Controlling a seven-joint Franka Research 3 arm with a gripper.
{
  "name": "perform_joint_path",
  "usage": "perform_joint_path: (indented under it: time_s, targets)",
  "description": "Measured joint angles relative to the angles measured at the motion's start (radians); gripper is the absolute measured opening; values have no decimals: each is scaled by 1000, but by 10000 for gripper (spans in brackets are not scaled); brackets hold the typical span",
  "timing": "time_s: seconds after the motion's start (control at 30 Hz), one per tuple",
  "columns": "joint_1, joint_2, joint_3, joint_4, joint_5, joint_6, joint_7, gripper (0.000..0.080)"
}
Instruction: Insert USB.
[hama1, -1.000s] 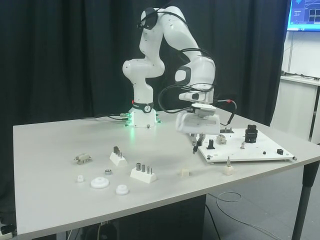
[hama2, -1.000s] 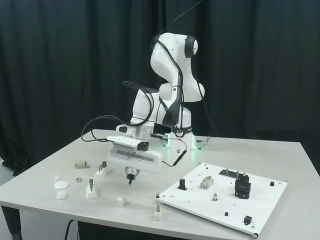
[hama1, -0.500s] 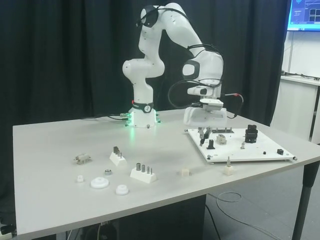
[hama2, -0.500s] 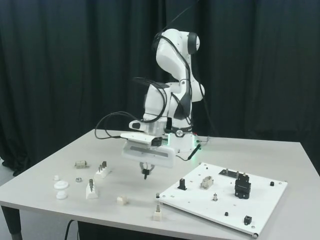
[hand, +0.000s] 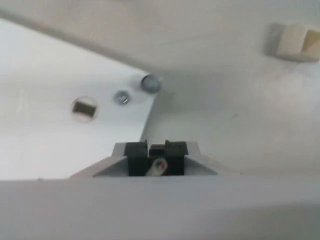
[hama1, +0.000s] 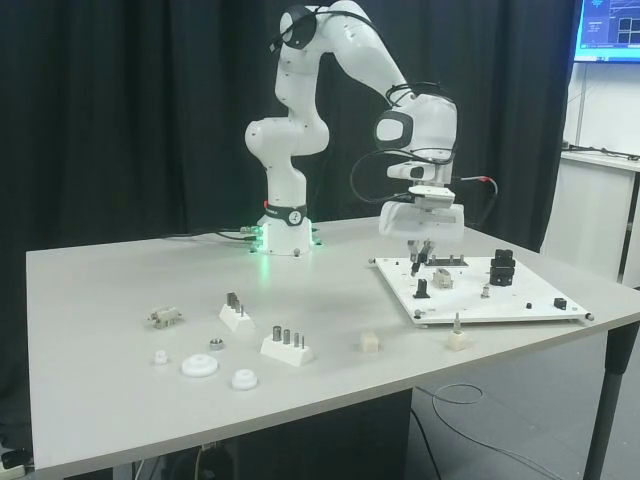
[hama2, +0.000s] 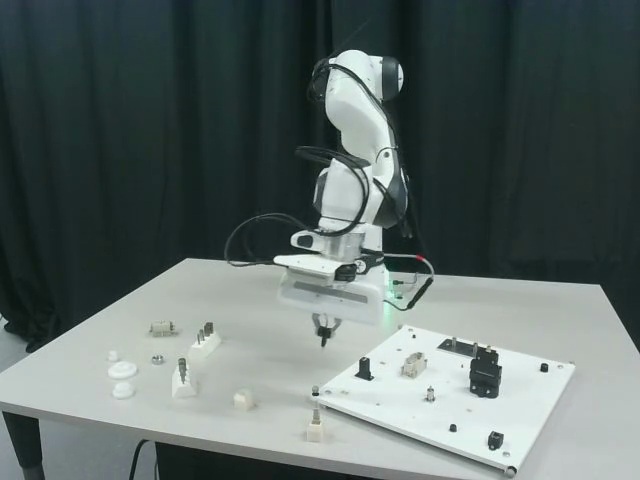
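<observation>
My gripper (hama1: 415, 262) (hama2: 323, 335) hangs above the table beside the corner of the white board (hama1: 520, 305) (hama2: 440, 405) nearest the robot base. In the wrist view its black fingers (hand: 136, 156) stand close together, shut on a small white plug (hand: 156, 167); my gripper (hand: 155, 159) is over the board's edge (hand: 60, 145). Under it the board shows a small rectangular slot (hand: 84, 107), a nut (hand: 121, 97) and a corner screw (hand: 150, 82). A black socket block (hama1: 422, 289) (hama2: 364, 368) and a grey part (hama1: 443, 279) (hama2: 411, 365) stand on the board just past the gripper.
A small white cube (hand: 297, 42) (hama1: 369, 343) (hama2: 242, 399) lies on the table. White pin holders (hama1: 287, 345) (hama1: 237, 312), white gears (hama1: 200, 366) and a connector (hama1: 165, 317) lie further left. A peg on a white base (hama1: 457, 335) stands by the board's front edge; a black block (hama1: 502, 268) sits on the board.
The arm has swung the shut gripper from over the table's middle front, up and across to the board's corner near the base.
</observation>
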Motion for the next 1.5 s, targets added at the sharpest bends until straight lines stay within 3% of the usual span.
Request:
perform_joint_path:
  time_s: [0.4, 0.73, 1.07, 1.5]
  targets:
    - [0, -75, 72, -89, -41, -1, 182, 68]
    - [0, -117, 111, -140, -61, 10, 327, 68]
    - [-3, -124, 119, -173, -71, 69, 416, 68]
    - [-28, -124, 119, -208, -71, 159, 432, 68]
